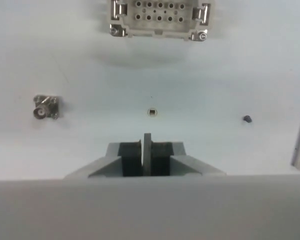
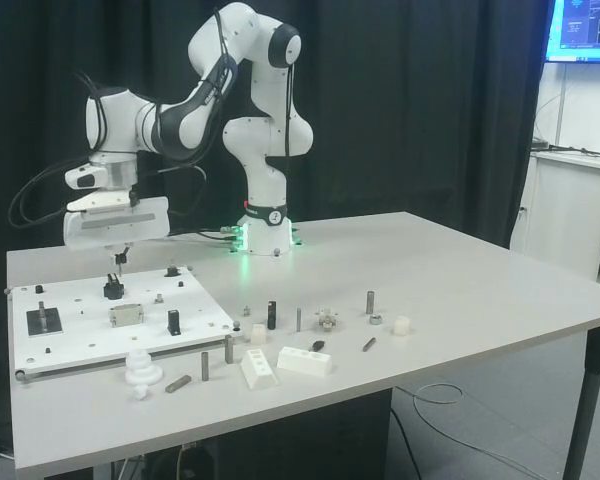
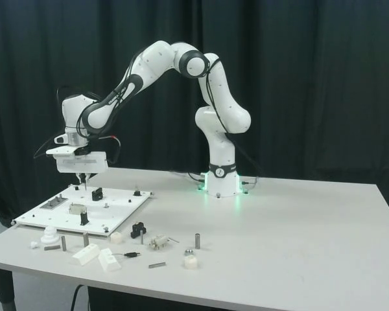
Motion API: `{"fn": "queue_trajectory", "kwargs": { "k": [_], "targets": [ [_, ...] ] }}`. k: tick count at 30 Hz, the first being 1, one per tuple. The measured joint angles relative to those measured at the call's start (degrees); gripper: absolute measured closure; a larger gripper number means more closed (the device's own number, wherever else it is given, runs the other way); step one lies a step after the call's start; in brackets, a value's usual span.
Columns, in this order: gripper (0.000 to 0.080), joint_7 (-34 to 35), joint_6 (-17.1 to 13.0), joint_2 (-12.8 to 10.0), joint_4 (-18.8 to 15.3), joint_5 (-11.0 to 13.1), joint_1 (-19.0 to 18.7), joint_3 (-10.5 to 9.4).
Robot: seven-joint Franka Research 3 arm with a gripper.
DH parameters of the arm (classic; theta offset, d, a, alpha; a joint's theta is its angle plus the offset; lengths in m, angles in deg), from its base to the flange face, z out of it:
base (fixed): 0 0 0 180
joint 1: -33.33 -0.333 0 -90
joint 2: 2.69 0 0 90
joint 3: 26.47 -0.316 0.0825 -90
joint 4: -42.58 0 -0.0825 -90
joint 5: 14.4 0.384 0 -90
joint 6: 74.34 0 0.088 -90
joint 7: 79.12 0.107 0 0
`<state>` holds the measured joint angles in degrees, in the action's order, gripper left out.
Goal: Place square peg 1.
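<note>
Grey counter [image 2: 460, 270], white board [image 1: 90, 75]. Gripper [image 1: 147, 157] clamped on peg [image 1: 147, 147], hovered short of square hole [image 1: 152, 112]. Risk judged: slight misalignment, peg jammed on rim.

Flat white matt board [image 1: 90, 75]; shiny metal coaxial connector [image 1: 45, 107]; grey plastic multi-pin connector [image 1: 159, 18] with metal clips.

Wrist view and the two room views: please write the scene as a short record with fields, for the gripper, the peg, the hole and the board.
gripper: above the white board, fingers shut on the square peg
square peg: thin, upright between the fingertips, not yet inserted
square hole: small, in the board just beyond the peg tip
white board: flat on the grey table
multi-pin connector: mounted on the board
loose parts: on the table beside the board
</note>
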<state>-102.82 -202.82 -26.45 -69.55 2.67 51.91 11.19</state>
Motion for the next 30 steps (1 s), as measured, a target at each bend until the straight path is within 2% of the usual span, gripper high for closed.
{"fn": "queue_trajectory", "kwargs": {
  "k": [30],
  "targets": [
    [0.0767, 1.1, 0.1, 0.4, 0.1, -0.5, 0.0, 0.16]
  ]
}}
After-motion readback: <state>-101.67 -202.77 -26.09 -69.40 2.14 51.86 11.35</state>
